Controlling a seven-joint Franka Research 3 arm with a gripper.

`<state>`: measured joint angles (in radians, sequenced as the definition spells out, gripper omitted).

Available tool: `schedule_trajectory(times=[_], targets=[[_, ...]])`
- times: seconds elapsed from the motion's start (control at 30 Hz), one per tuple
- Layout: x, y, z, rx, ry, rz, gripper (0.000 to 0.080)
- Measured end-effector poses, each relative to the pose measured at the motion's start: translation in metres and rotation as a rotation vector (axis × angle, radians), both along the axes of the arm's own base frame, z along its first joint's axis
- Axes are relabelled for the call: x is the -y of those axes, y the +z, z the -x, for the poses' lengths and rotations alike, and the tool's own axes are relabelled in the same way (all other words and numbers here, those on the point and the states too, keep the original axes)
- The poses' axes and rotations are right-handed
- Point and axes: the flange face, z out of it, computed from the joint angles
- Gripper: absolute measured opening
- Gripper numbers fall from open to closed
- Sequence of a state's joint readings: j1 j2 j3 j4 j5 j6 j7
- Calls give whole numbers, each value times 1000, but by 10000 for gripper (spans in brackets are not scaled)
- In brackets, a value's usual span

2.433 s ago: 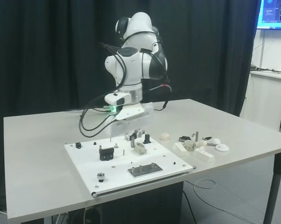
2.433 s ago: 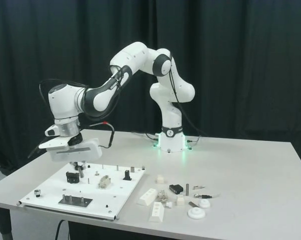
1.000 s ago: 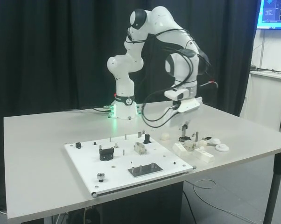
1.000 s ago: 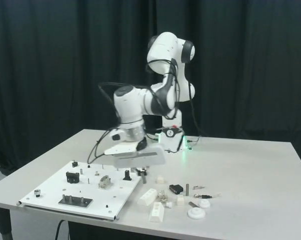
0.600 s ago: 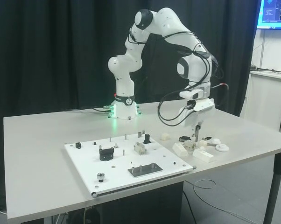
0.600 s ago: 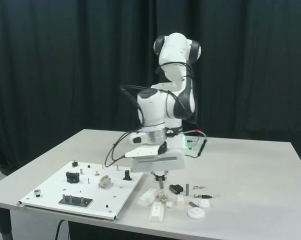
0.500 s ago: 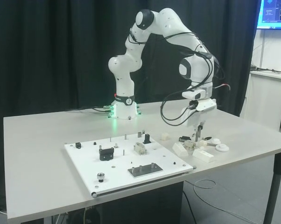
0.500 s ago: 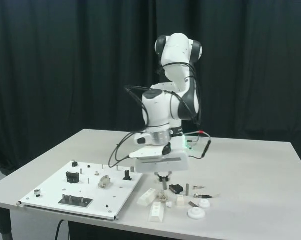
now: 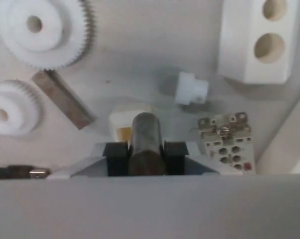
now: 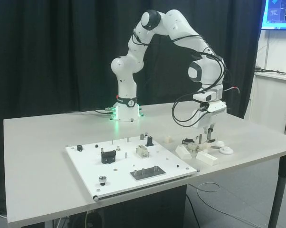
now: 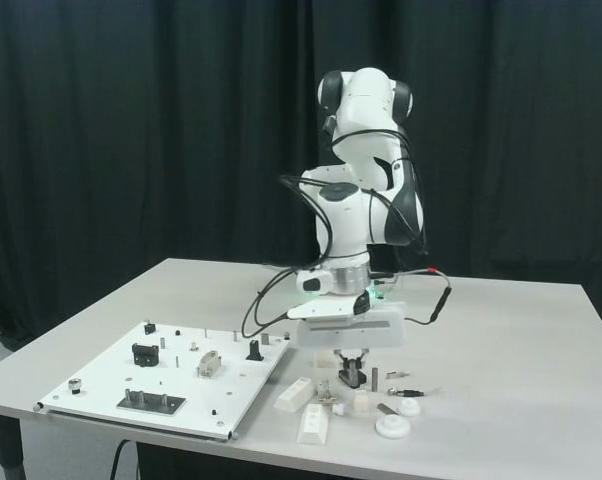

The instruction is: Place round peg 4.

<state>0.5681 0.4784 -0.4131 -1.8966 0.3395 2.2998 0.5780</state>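
My gripper (image 9: 146, 154) is shut on round peg 4 (image 9: 146, 132), a dark grey cylinder held upright between the black pads (image 9: 115, 155). It hangs low over the loose parts on the grey table, to the right of the white board (image 10: 128, 161). In the first room view the gripper (image 10: 209, 134) is beside another small upright peg (image 10: 198, 138). In the second room view the gripper (image 11: 353, 372) is over a black part. I cannot tell whether the peg's lower end touches anything. A small white block (image 9: 121, 127) lies straight beneath it.
Around the peg lie two white gears (image 9: 40, 27), a grey flat bar (image 9: 63, 98), a white block with two holes (image 9: 262, 40), a small connector (image 9: 225, 139) and a small white piece (image 9: 191, 89). The board carries several fixtures and a grey plate (image 10: 144, 173).
The arm has swung from the white board across to the loose parts at the right, carrying the peg. In the last half second it moved a little further right and lower.
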Motion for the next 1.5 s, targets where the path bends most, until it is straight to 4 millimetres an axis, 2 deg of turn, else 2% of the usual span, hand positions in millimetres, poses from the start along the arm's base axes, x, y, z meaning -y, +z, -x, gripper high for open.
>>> schedule_trajectory(times=[0.37,0.4,0.67,0.7,1.5], targets=[[-16,-3,6,6,1,22,150],[-17,-3,6,6,2,24,419],[-24,-2,7,7,-2,38,419],[-25,-2,7,8,-3,40,769],[-24,2,7,13,-44,74,800]])
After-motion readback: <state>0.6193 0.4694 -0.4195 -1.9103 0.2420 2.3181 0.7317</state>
